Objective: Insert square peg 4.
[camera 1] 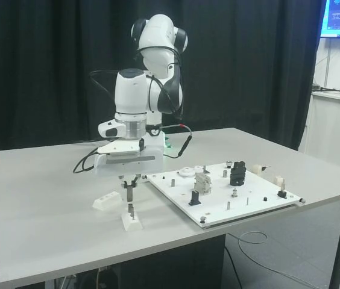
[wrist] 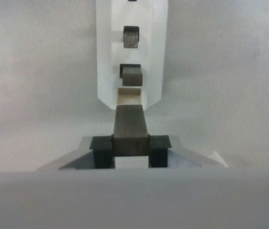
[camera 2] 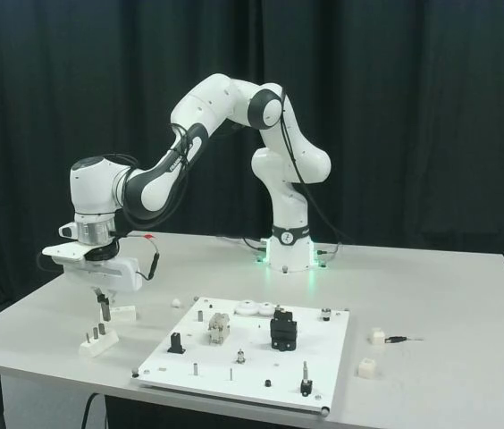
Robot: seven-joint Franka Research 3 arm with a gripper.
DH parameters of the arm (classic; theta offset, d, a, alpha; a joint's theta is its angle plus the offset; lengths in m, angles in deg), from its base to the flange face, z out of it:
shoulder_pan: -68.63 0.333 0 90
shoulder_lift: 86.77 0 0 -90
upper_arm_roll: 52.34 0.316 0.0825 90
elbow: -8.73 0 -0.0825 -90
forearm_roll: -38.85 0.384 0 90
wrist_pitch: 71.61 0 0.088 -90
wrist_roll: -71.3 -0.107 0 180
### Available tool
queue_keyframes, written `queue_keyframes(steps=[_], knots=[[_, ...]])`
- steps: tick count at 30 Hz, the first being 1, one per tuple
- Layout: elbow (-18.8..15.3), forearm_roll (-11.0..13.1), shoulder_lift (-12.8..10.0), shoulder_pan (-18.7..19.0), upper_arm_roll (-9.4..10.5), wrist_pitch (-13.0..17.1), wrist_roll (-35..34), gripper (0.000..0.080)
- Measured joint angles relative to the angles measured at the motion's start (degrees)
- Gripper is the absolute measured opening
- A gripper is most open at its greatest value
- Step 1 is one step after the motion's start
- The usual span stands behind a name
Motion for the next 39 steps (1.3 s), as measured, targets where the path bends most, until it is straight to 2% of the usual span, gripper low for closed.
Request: queue_keyframes(steps=[30,39], knots=[[0.85,0.02,0.02,0.91,-0.28,-0.06,-0.74,0.0149],[2.82,0.35,0.5,2.26,-0.28,-2.06,-2.64,0.0149]])
